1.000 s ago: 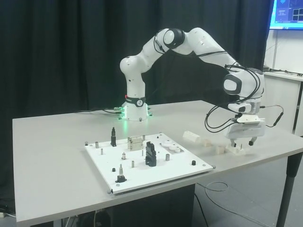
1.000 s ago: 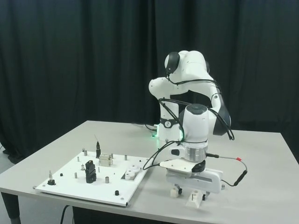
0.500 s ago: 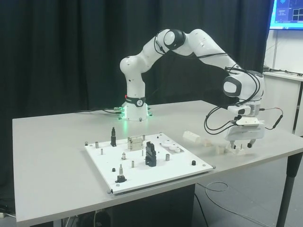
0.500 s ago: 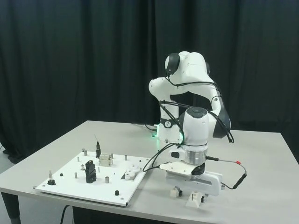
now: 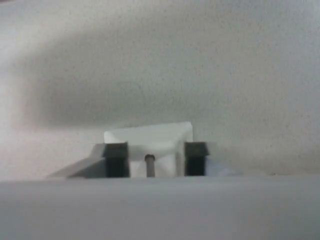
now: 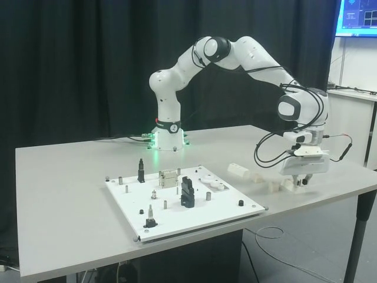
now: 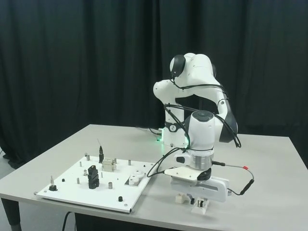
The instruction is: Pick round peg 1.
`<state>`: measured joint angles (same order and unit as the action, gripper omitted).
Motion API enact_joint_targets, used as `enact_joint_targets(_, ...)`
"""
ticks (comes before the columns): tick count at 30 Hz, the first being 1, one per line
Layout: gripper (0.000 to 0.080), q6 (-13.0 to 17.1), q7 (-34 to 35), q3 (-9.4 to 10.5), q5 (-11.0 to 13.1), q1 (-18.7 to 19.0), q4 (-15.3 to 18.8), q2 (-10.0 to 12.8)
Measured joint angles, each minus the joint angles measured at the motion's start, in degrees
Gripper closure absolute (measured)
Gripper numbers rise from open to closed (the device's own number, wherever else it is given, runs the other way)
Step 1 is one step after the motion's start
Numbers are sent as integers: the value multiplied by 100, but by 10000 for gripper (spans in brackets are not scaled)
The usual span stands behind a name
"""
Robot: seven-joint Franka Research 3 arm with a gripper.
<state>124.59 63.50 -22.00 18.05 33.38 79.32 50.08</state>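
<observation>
In the wrist view a thin grey round peg (image 5: 149, 166) stands upright in a white holder (image 5: 150, 135). My gripper (image 5: 156, 160) is open, with one black fingertip (image 5: 116, 160) on each side of the peg and a gap between peg and pads. In the first room view the gripper (image 6: 302, 178) is low over the holder (image 6: 293, 188) near the table's right front edge. The second room view shows the gripper (image 7: 199, 201) down on the same holder (image 7: 200, 208); the peg is hidden there.
A white board (image 6: 194, 221) with several black and grey parts lies at the table's middle front. A small white block (image 6: 274, 186) sits next to the holder, and another white piece (image 6: 240, 171) lies behind it. The table edge (image 6: 330, 197) is close by.
The gripper has come down from above the holder until its fingers stand around the peg. The board and the white blocks have not moved.
</observation>
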Motion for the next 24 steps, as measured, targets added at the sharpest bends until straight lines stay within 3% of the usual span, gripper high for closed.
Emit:
enact_joint_targets(7, 422, 0, 0, 0, -1, 0, -4, 0)
enact_joint_targets(8, 747, 0, 0, 0, -1, 0, -4, 0)
enact_joint_targets(24, 768, -102, 0, -5, -1, 0, -86, -12)
